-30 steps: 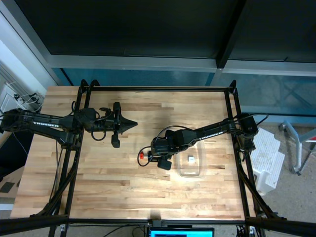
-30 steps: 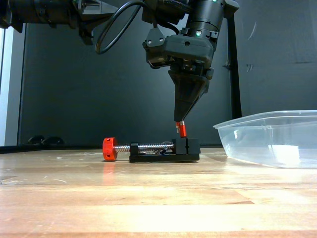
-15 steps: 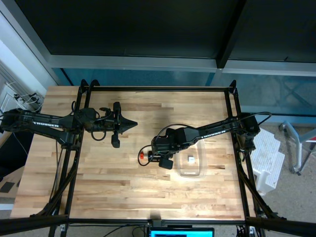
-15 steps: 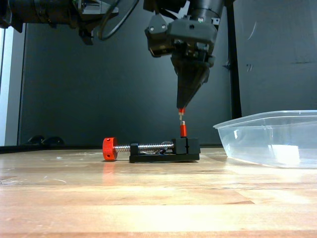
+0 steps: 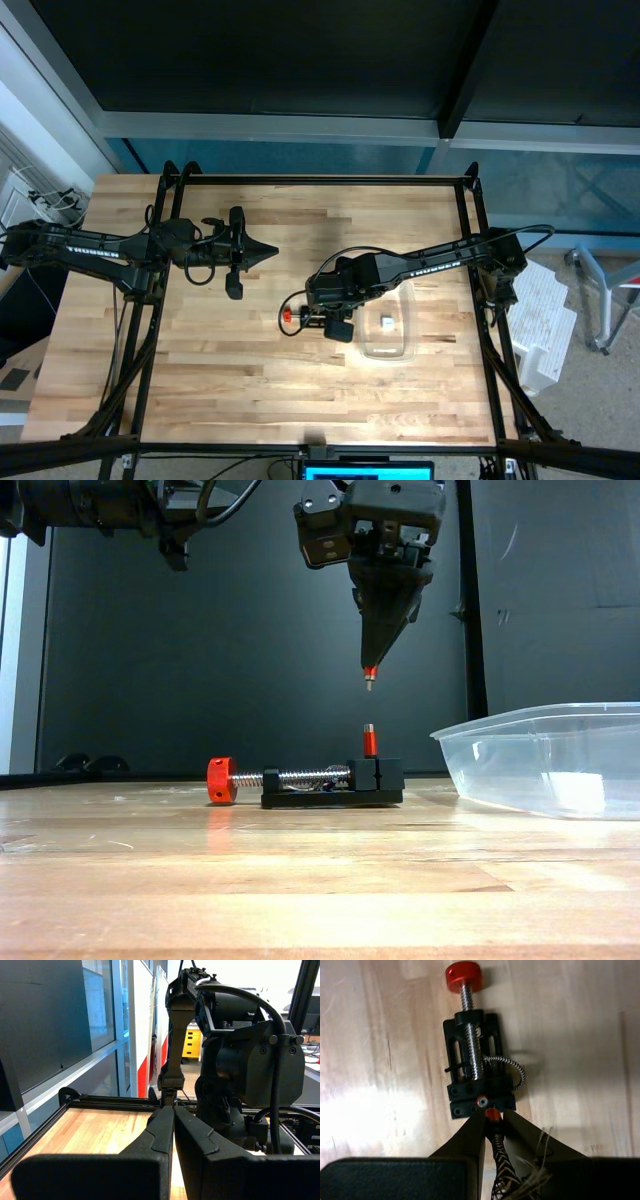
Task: Pick the rca connector and install on the hub
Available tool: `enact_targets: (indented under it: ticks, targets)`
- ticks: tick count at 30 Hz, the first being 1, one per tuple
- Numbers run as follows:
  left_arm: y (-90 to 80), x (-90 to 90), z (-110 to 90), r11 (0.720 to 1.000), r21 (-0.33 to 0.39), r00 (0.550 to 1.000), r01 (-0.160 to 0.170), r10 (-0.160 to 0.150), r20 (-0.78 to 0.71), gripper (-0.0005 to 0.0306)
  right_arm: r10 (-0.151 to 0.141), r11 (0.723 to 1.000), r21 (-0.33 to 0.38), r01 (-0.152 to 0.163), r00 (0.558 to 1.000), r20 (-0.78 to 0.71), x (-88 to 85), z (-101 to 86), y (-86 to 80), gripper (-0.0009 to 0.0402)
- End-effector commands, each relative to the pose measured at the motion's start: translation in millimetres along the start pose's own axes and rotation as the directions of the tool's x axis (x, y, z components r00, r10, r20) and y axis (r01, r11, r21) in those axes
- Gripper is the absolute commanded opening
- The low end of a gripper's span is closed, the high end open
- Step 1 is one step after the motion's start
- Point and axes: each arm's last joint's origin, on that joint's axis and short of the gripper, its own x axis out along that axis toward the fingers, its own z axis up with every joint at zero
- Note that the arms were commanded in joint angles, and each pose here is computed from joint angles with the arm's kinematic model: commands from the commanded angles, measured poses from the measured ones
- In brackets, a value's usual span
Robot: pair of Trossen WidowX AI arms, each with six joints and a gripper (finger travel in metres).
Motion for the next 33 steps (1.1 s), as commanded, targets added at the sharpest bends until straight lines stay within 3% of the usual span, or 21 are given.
enact_targets:
  ticks: [1, 11, 16, 18, 33]
  targets:
    - [0.0, 0.0, 0, 1.0, 0.0, 1.0, 0.0, 0.0, 0.0, 0.0001, -0.001, 1.0, -0.019, 0.001, 1.0, -0.002, 0.7, 0.2, 0.1, 0.0]
    - [0.0, 0.0, 0, 1.0, 0.0, 1.0, 0.0, 0.0, 0.0, 0.0001, -0.015, 0.996, -0.089, 0.01, 0.999, -0.048, 0.7, 7.3, 1.7, 0.0]
    - [0.0, 0.0, 0, 1.0, 0.0, 1.0, 0.0, 0.0, 0.0, 0.0001, -0.019, 0.996, -0.092, 0.013, 0.997, -0.073, 7.1, 7.6, 1.8, 0.0]
    - [0.0, 0.0, 0, 1.0, 0.0, 1.0, 0.0, 0.0, 0.0, 0.0001, -0.001, 0.996, -0.088, -0.006, 0.996, -0.087, 11.3, 9.6, 1.5, 0.0]
    - [0.0, 0.0, 0, 1.0, 0.0, 1.0, 0.0, 0.0, 0.0, 0.0001, -0.006, 0.996, -0.087, -0.002, 0.996, -0.092, 17.0, 11.7, 2.6, 0.0]
